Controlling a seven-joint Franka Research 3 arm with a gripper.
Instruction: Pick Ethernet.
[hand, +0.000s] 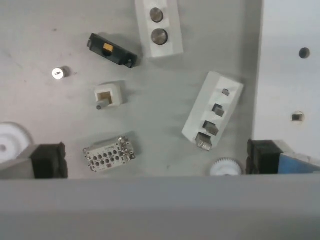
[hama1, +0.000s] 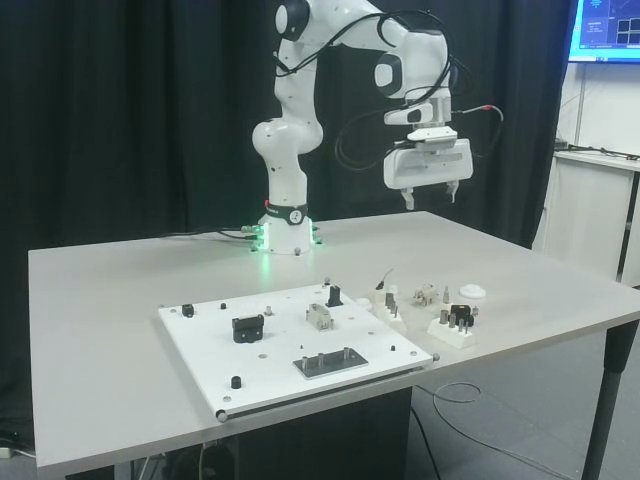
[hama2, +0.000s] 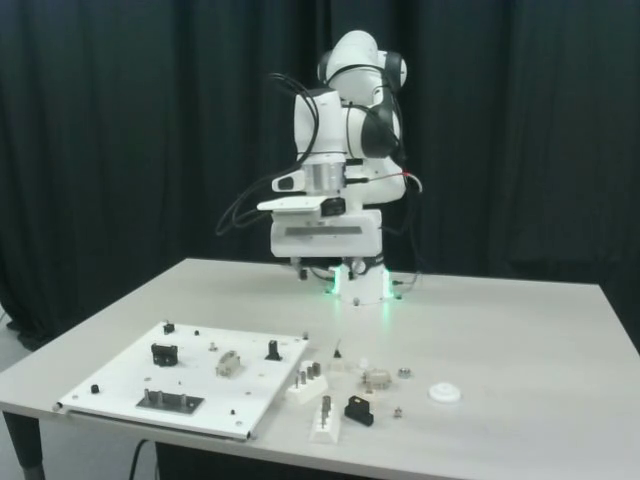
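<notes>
Hovering high above the grey table (hama1: 130, 290) with fingers spread and empty, the gripper (hama1: 428, 195) must next descend to the Ethernet connector (hand: 108, 95) lying among loose parts.

Glossy white arm (hama1: 300, 120) with rounded joints, black cables (hama1: 365, 130) looping off it, green lights glowing round its base (hama1: 283, 232).
</notes>
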